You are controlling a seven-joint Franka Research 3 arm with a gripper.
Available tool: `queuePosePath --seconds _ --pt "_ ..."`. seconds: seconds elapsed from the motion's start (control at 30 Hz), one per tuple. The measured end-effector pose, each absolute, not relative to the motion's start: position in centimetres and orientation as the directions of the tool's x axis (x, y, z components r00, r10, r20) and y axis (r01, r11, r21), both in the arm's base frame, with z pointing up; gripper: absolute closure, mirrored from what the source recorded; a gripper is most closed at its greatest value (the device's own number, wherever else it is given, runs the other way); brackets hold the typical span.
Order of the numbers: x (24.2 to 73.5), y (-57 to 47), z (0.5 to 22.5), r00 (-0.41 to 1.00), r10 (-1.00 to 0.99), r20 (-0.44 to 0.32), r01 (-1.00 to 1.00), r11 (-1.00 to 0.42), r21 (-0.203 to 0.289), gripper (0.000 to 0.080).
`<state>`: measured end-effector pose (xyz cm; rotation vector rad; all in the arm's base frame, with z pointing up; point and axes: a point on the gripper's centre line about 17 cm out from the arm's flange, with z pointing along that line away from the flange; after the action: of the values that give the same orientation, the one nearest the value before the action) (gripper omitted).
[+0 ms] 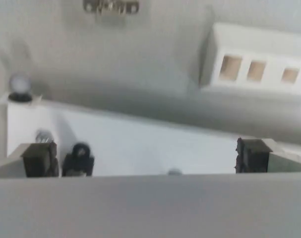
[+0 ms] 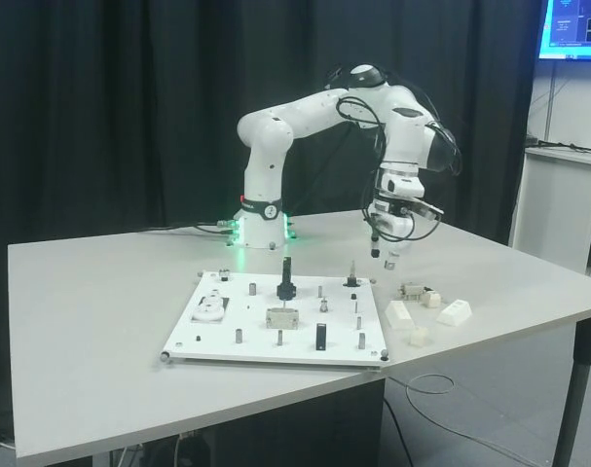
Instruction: Remove Ethernet.
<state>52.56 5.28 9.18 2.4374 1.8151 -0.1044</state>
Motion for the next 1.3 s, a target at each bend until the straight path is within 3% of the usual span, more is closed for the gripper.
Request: queuePosePath --seconds 0.57,1.3 --pt "49.1 2.2 10.1 0.368 0.924 -0.107 0.930 -0.368 0.028 0.0003" --pt "47.1 2.8 8.8 0.447 0.894 -0.014 0.894 -0.447 0.030 0.0003"
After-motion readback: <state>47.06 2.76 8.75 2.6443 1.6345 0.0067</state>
